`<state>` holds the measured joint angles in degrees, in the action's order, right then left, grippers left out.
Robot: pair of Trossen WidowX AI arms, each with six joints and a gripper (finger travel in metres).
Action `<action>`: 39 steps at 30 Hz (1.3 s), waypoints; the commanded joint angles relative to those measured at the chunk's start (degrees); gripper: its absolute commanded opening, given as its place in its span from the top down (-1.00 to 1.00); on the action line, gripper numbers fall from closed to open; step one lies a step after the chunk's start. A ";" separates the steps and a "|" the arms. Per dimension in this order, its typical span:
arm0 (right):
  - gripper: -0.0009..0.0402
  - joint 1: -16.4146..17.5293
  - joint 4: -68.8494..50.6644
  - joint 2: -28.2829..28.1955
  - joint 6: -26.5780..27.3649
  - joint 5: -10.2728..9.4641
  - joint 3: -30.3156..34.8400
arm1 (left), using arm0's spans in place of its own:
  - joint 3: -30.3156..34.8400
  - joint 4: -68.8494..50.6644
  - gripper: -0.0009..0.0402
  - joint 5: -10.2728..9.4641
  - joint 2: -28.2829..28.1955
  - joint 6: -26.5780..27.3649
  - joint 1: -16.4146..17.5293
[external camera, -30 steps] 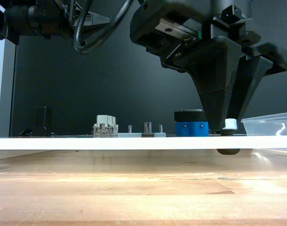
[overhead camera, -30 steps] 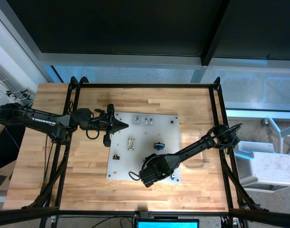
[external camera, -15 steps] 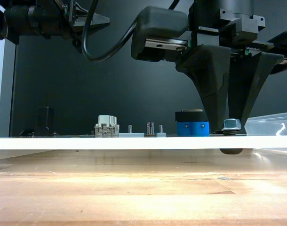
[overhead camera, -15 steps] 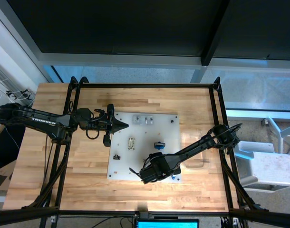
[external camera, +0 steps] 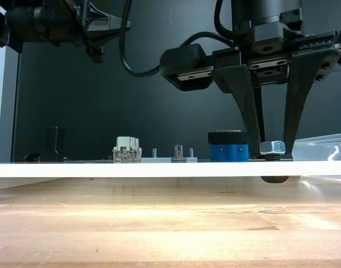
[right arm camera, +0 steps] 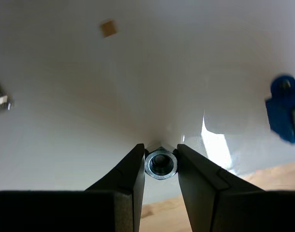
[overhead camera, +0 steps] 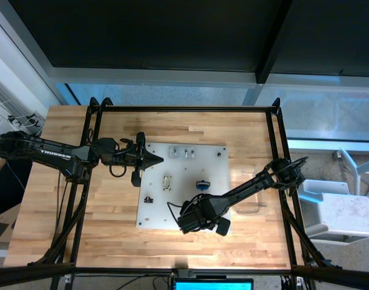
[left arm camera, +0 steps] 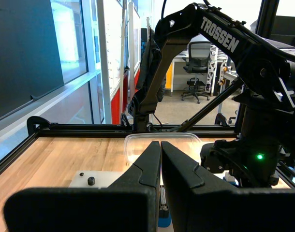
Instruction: Pick the M12 fastener and fasten on the M12 threads
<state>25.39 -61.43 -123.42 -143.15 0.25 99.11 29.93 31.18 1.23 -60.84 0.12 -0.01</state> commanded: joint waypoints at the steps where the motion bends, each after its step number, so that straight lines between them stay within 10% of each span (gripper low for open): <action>1: 0.75 -0.02 -0.59 0.00 -9.46 0.20 0.00 | 0.02 0.00 0.96 0.02 -0.02 -0.02 0.00; 7: 0.75 -0.02 -1.53 0.00 -30.69 0.17 0.00 | 0.02 0.00 0.96 0.02 -0.02 -0.02 0.02; 13: 0.75 -0.13 -1.46 0.00 -37.29 0.20 0.00 | 0.02 0.00 0.96 0.02 -0.02 -0.02 0.00; 39: 0.75 -0.13 -0.46 0.00 -33.86 0.20 0.02 | 0.02 0.02 0.96 0.02 -0.02 -0.02 0.02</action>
<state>25.26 -62.13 -123.39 -177.01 0.38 99.04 29.93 31.18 1.23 -60.84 0.10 -0.01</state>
